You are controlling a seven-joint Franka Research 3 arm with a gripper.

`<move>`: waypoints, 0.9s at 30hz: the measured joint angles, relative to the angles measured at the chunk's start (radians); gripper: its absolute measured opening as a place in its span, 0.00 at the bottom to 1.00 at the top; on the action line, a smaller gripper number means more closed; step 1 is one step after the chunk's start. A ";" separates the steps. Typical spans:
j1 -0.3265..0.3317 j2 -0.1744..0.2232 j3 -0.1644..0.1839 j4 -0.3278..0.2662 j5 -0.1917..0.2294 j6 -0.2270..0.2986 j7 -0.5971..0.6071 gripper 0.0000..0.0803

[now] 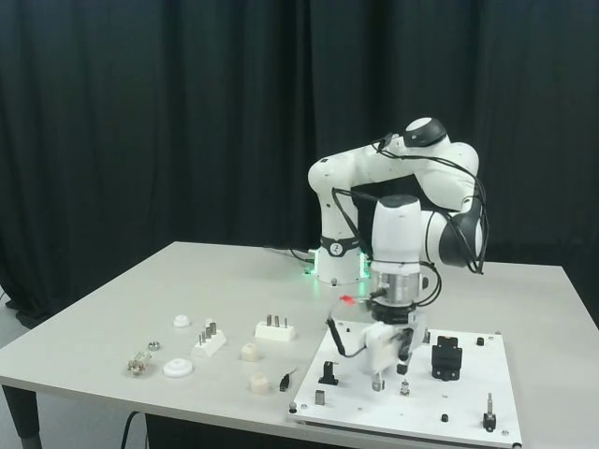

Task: Insert BNC.

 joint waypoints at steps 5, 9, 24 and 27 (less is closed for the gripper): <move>0.001 0.000 -0.034 0.000 0.000 -0.017 -0.012 0.99; 0.001 0.000 -0.057 0.003 -0.001 -0.038 -0.022 0.99; -0.007 0.000 -0.083 0.031 -0.026 -0.076 -0.073 1.00; -0.010 0.000 -0.083 0.038 -0.036 -0.079 -0.074 1.00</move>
